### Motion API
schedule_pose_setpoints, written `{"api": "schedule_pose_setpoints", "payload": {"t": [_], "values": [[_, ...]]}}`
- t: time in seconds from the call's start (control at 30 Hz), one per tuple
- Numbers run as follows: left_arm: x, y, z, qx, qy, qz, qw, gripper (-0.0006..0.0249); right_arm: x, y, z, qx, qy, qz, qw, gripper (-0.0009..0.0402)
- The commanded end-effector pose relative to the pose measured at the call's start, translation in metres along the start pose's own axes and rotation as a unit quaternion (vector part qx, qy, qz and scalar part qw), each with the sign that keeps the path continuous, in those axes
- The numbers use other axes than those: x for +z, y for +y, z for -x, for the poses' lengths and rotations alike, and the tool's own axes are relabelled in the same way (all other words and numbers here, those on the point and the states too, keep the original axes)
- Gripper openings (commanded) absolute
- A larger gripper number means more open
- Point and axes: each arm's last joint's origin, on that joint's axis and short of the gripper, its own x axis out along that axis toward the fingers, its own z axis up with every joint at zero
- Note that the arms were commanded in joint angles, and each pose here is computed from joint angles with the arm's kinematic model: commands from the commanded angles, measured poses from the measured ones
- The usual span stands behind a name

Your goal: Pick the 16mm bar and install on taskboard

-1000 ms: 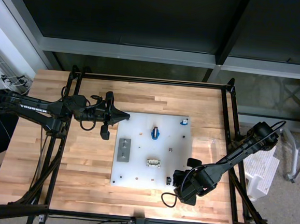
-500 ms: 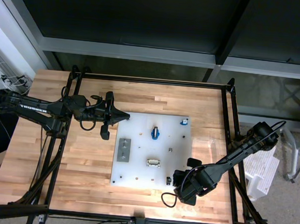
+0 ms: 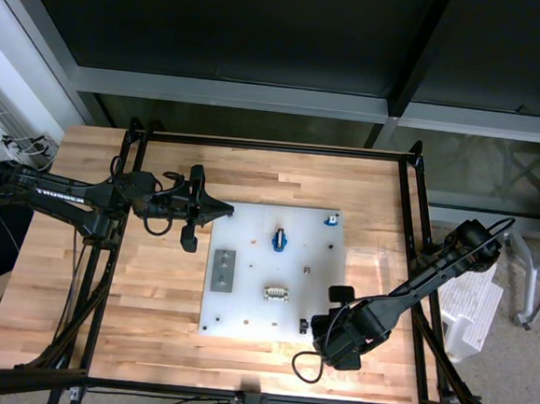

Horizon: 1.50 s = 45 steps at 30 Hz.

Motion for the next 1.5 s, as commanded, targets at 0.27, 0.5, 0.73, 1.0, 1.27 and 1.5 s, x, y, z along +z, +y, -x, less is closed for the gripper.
{"api": "schedule_pose_setpoints", "payload": {"t": [0.27,0.5,0.73,1.0,1.27,1.5], "values": [[0.0,0.0001,-0.0001,0.0,0.0,0.0,1.0,0.0,-0.0002,-0.0002,0.0006,0.001,0.0,0.12,0.993,0.0008],[0.0,0.0001,-0.0001,0.0,0.0,0.0,1.0,0.0,0.0003,0.0,0.0006,0.002,-0.003,0.143,0.99,0.0008],[-0.0001,0.0,-0.0001,0.0,0.0,0.0,1.0,0.0,0.0005,0.0003,0.0006,0.003,-0.004,0.143,0.99,0.0008],[-0.0001,0.0001,-0.0001,0.0,0.0,0.0,1.0,0.0,0.0004,0.0005,0.0006,0.003,-0.004,0.142,0.99,0.0008],[-0.0001,0.0,-0.0001,0.0,0.0,0.0,1.0,0.0,0.0007,0.0007,0.0006,0.004,-0.006,0.139,0.99,0.0008],[-0.0001,0.0001,-0.0001,0.0,0.0,0.0,1.0,0.0,0.0007,0.0007,0.0006,0.008,-0.004,0.058,0.998,0.0008]]}}
